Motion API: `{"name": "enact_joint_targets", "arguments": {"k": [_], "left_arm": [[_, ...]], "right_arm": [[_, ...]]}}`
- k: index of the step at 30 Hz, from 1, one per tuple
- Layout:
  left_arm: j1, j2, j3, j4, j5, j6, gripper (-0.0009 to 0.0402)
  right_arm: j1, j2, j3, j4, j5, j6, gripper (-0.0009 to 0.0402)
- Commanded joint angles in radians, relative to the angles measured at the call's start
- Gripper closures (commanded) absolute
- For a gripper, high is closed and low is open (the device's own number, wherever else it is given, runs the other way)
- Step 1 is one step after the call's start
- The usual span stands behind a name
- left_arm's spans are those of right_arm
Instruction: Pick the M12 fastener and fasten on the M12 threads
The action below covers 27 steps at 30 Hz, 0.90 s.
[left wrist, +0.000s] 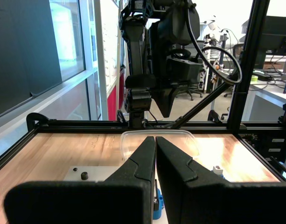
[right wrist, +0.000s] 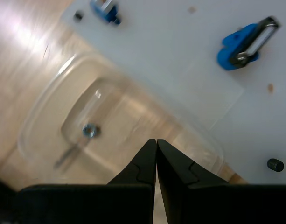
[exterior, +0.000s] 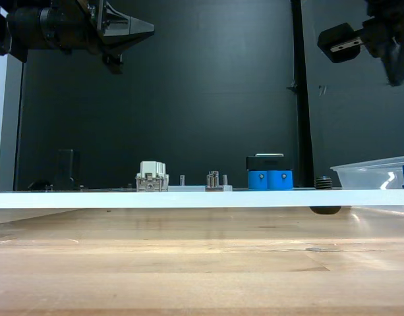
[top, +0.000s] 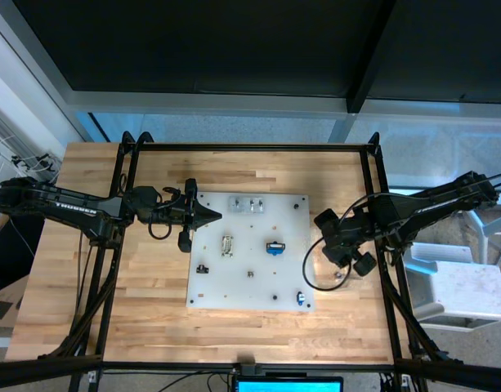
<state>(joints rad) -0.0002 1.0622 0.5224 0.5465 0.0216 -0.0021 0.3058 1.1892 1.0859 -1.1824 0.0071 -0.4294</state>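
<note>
While end effectors [left wrist: 155, 138] [right wrist: 156, 141] aloft, nut [right wrist: 90, 130] grey-silver.

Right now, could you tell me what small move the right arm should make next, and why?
Probably open the right gripper and centre it over the M12 nut. It hangs shut above the clear tray, the nut lies in that tray, not under its tips, and the stud stands bare. The left gripper, shut, hangs over the board's left edge.

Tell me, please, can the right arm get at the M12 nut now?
Probably yes: the right gripper hangs shut above the open clear tray where the nut lies, nothing between. It must open first. The left gripper hovers, shut, over the board's left edge.
</note>
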Motion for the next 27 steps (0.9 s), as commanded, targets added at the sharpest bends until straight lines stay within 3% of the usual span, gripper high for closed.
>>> {"name": "enact_joint_targets", "arguments": {"k": [1, 18, 24, 27], "left_arm": [[0.0, 0.0, 0.0, 0.0, 0.0, 0.0, 0.0393], [0.0, 0.0, 0.0, 0.0, 0.0, 0.0, 0.0393], [0.0, 0.0, 0.0, 0.0, 0.0, 0.0, 0.0393], [0.0, 0.0, 0.0, 0.0, 0.0, 0.0, 0.0393]], "right_arm": [[0.028, 0.0, -0.003, -0.046, 0.0, -0.1, 0.0393], [0.135, 0.006, -0.014, -0.092, 0.001, -0.537, 0.0391], [0.164, 0.061, -0.016, -0.097, 0.001, -0.629, 0.0362], [0.175, 0.079, -0.019, -0.097, 0.003, -0.727, 0.0341]]}}
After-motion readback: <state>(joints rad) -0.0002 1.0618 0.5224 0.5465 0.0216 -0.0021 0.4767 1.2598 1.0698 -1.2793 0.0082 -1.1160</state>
